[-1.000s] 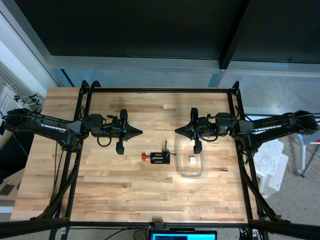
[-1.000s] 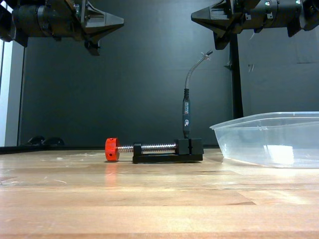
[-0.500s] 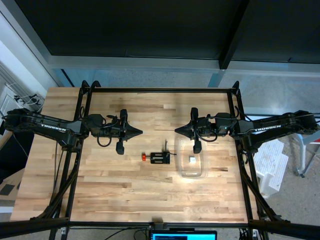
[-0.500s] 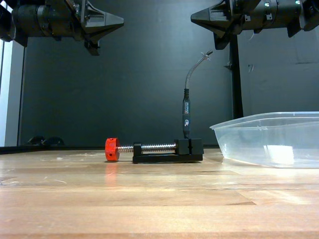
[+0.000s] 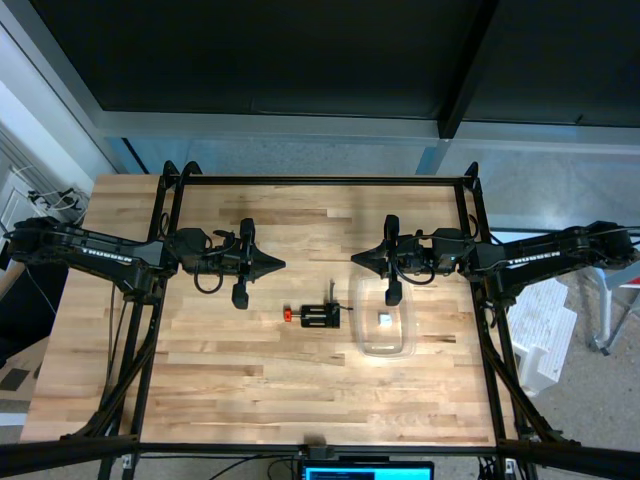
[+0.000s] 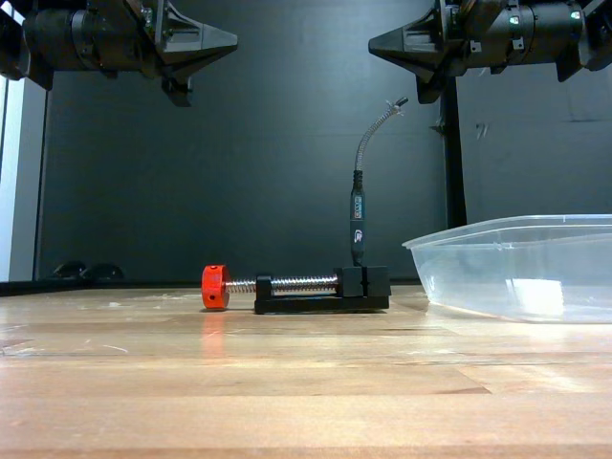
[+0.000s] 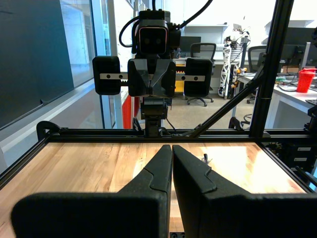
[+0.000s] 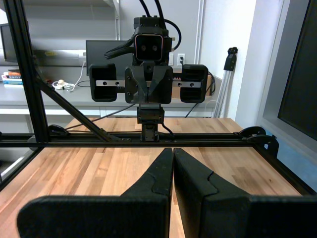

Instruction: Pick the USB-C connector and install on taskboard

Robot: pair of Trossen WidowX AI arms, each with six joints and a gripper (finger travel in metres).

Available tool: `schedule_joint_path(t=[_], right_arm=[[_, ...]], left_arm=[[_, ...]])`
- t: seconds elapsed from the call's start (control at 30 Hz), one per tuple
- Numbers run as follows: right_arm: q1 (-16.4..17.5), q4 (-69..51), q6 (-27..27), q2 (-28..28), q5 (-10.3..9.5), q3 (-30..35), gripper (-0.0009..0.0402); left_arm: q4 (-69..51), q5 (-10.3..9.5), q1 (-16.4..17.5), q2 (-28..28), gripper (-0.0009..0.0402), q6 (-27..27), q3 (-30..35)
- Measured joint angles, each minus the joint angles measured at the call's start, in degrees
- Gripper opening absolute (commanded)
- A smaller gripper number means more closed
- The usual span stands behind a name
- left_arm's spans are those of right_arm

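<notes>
Taskboard [image 5: 318,317] lies near the middle of the table [image 5: 200,380], a small black block with its orange-red knob [image 5: 287,315] pointing toward the table's left edge. At the block's other end the USB-C connector [image 6: 357,218] stands upright out of it, and its silver braided cable [image 6: 375,122] curves up and toward the right edge. A clear plastic tray [image 5: 385,352] sits just beside the taskboard on the side of the right edge, apart from it by a narrow gap. A small white piece [image 5: 384,319] lies in the tray.

Both arms reach inward over the table, high above the wood and on the far side of the taskboard. The left end effector [image 5: 280,265] hangs level, its tip aimed toward the right edge. Its fingers are pressed together with nothing between them, as the left wrist view shows. The right end effector [image 5: 356,260] faces it from the other side, above the far end of the tray. Its fingers are likewise closed on nothing. The two tips are well apart, and neither touches the taskboard, the connector or the tray.
</notes>
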Motion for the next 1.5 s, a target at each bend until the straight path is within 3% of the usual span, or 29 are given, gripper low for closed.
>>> schedule_joint_path(t=[1.5], right_arm=[[0.0, -1.0, 0.1, 0.0, 0.02, 0.5, 0.0000]], left_arm=[[0.0, 0.02, 0.0, 0.0, 0.0000, 0.0, 0.0]])
